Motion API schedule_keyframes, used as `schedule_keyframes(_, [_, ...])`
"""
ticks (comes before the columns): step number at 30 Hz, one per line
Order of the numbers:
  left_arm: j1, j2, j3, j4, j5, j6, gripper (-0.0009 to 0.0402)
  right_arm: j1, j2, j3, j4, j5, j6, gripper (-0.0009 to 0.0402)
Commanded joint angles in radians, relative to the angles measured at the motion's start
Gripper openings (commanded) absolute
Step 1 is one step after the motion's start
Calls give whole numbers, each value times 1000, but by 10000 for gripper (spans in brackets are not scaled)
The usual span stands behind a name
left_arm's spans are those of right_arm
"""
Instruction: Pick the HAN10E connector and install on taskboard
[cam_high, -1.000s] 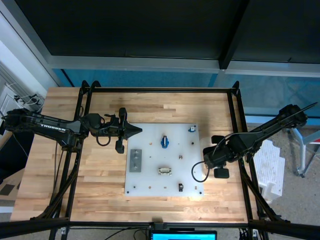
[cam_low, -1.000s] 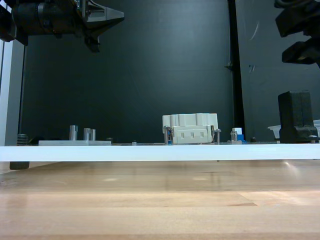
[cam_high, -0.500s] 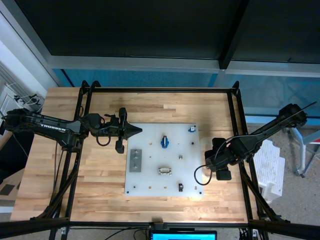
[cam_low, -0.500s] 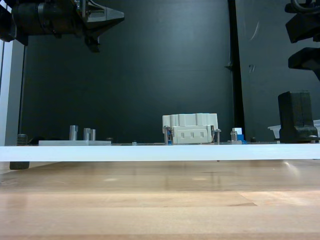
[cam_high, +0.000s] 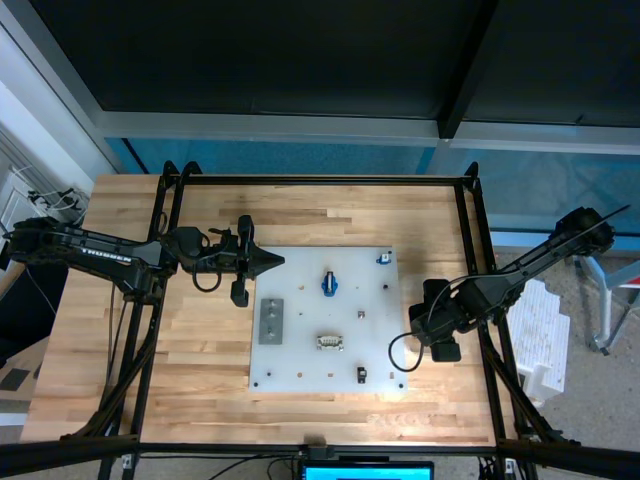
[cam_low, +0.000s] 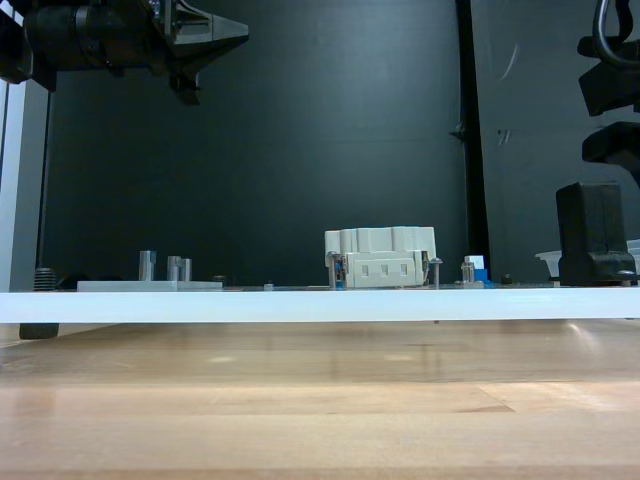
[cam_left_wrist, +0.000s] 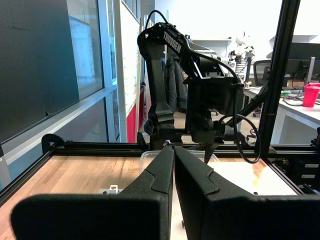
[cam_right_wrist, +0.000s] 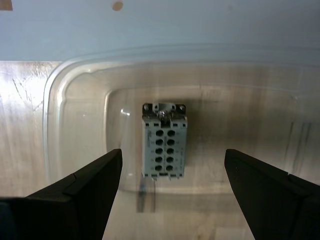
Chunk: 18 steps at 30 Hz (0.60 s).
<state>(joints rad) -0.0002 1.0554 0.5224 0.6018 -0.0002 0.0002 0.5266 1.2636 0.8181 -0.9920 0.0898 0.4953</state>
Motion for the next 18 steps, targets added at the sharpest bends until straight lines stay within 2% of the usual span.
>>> schedule_keyframes(1, [0, 0, 0, 0, 0, 0, 1, 4, 8, -12, 14, 17, 5, 287])
schedule_keyframes(18, [0, 0, 0, 0, 0, 0, 1, 18, 34, -74, 88, 21, 39, 287])
